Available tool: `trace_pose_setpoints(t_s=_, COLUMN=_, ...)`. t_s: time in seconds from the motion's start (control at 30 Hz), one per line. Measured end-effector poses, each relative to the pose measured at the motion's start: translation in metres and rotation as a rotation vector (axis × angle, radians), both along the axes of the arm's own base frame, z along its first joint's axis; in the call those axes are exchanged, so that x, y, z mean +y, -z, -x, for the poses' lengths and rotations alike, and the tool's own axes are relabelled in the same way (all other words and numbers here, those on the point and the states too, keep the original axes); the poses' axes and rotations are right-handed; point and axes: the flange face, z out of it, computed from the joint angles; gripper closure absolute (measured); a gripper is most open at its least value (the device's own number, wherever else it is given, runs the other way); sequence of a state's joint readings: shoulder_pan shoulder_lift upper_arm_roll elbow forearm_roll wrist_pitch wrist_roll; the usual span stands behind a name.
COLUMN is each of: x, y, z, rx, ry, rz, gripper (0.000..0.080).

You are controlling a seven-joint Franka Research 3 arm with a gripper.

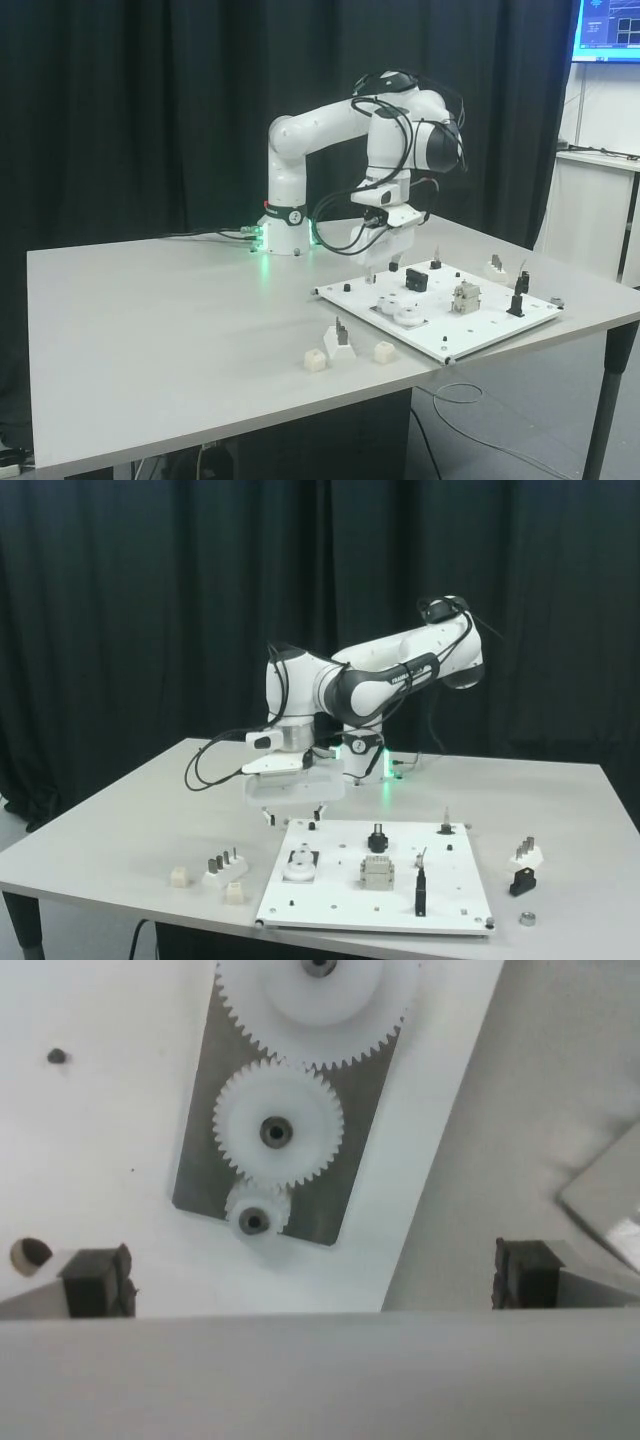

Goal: Pick D-SUB.

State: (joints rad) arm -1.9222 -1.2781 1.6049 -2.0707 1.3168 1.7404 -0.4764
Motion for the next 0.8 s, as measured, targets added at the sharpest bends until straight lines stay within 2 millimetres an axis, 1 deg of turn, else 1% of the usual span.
trace_pose_setpoints(t_s=0.6, x=-0.0009, y=-0.0029, z=0.0002, rx=-0.003, ry=0.002, rz=0.0, gripper=0.0003)
trace_pose_setpoints(t_s=0.8, x=0.0038, y=-0.0052, z=-0.0004, rx=-0.006, ry=-0.021, rz=-0.002, gripper=0.0003)
